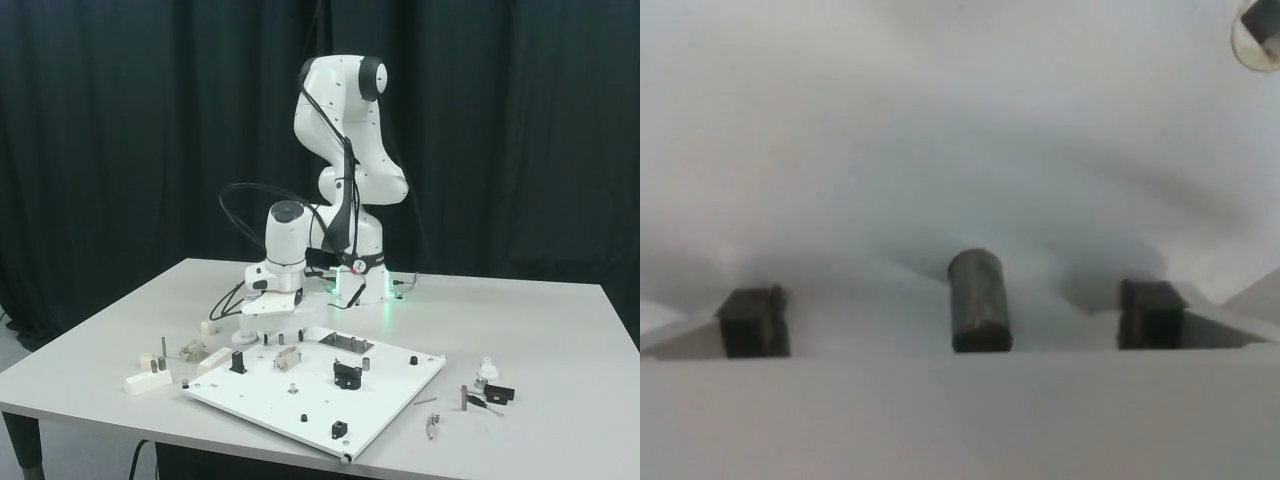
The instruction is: Remove round peg 3.
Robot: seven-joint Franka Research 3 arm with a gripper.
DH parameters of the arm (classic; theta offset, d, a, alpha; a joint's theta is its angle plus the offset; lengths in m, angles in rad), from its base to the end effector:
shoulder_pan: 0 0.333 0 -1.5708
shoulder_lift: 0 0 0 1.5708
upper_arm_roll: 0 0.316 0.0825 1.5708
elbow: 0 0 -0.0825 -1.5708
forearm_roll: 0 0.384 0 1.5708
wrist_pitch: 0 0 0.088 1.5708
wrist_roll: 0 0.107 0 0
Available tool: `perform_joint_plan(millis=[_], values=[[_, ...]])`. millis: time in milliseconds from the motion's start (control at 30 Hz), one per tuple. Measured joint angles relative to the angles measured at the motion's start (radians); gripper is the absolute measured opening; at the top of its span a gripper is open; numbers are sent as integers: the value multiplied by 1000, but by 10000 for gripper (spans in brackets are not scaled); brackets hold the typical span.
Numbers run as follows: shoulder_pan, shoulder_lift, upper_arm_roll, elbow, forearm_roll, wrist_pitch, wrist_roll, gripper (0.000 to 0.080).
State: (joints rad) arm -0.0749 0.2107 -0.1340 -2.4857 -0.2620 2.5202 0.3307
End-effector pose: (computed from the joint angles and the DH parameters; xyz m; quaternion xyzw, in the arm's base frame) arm 0.4445 -0.0944 0.1936 0.9808 -0.1544 -0.0827 0.0856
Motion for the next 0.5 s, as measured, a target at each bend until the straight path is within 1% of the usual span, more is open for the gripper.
perform_joint_plan(millis=[33,200,233,400,433,500], values=[[0,2,-1,0,0,4,0,698],[1,4,-1,0,1,10,0,698],[1,4,-1,1,1,12,0,516],[1,3,-1,4,1,21,0,516],[1,3,-1,4,1,22,0,354],[1,3,-1,5,1,24,0,354]])
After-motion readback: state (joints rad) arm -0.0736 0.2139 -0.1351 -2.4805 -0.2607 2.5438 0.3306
